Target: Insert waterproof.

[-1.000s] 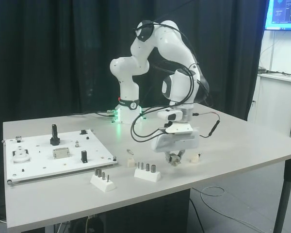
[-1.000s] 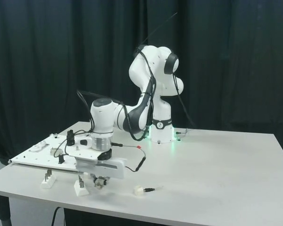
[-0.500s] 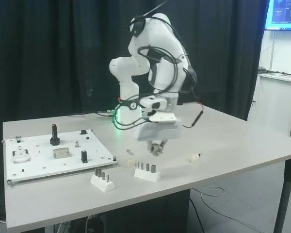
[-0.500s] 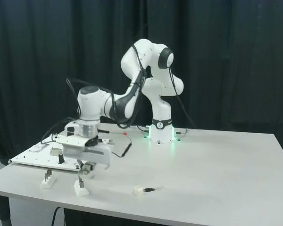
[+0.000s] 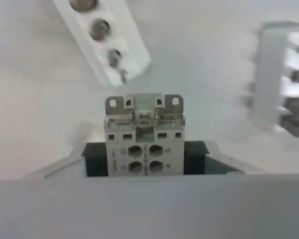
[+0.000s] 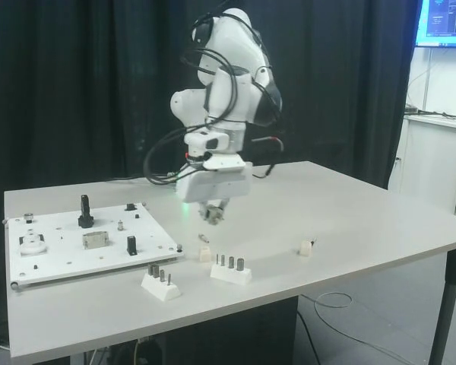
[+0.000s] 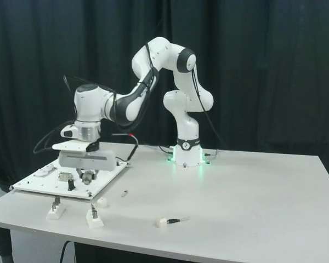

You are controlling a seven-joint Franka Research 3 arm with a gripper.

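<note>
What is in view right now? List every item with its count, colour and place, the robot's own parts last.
Table: one, grey, carries everything.
Board: one, white, on the table's end far from the small plug, with black posts and a grey metal block on it.
Peg stands: two, white with grey pegs, at the table's front edge beside the board; second one.
Small block: one, white, just behind the peg stands.
Small plug: one, white, alone on the table, apart from the stands.
Connector: one, grey, four round holes, held between the fingers in the wrist view.
Arm: one, white, base bolted at the table's back, green light there.
Gripper: one, above the table between board and stands, shut on the connector.
</note>
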